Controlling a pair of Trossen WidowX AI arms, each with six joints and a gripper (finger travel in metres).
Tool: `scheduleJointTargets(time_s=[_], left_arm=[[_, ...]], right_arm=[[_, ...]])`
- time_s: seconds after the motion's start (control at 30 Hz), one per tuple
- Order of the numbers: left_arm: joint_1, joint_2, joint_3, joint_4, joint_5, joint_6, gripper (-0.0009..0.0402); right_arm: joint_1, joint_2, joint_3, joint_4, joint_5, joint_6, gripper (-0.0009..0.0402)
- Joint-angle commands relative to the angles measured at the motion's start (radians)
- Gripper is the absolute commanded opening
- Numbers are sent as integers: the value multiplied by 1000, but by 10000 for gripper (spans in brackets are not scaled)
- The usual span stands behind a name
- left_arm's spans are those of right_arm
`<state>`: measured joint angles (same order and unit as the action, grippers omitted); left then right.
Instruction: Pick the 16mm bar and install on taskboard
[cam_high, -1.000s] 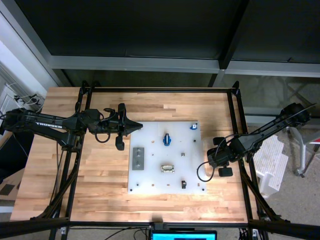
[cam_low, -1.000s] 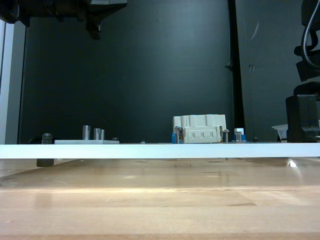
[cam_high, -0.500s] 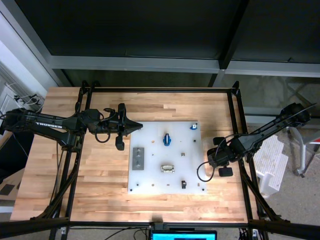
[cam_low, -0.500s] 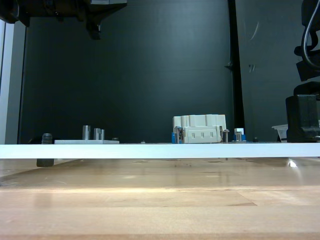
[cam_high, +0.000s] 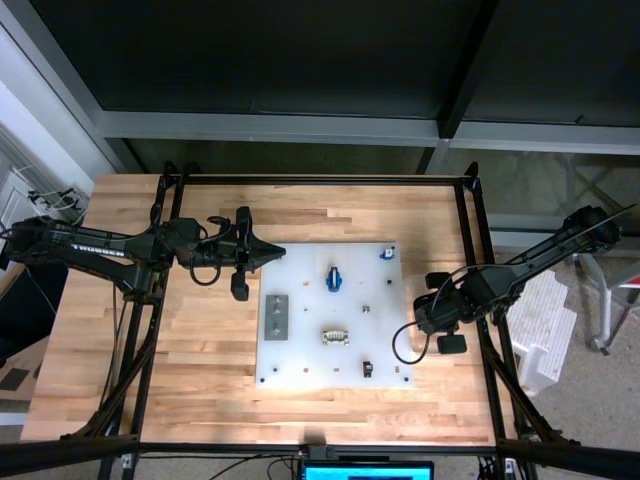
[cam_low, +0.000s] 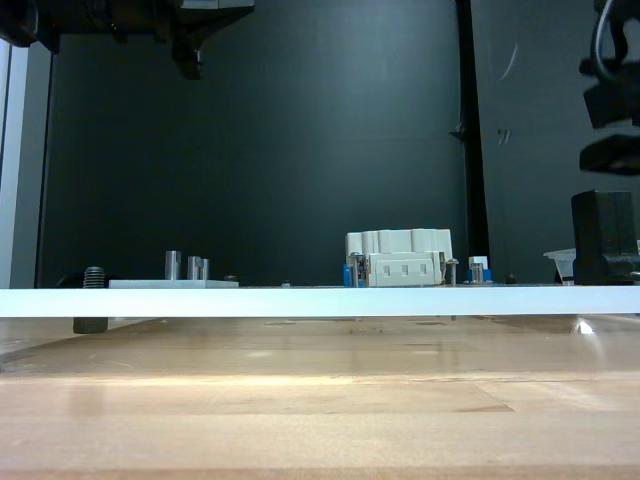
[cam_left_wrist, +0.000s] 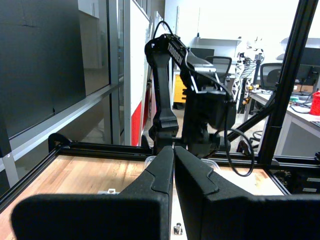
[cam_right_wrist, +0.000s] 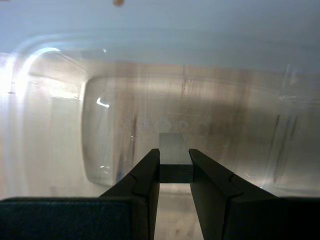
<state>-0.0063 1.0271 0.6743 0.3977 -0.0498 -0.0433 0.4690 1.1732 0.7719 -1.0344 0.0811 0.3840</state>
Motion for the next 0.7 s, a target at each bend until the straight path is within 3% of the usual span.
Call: scheduleJointTargets(time_s=[0.03,0.7], left_arm=[[0,0,0,0,0,0,0],[0,0,0,0,0,0,0]], right_arm=[[0,0,56,-60,-3,0,8],[11,2,196,-135,-5,-3,8]])
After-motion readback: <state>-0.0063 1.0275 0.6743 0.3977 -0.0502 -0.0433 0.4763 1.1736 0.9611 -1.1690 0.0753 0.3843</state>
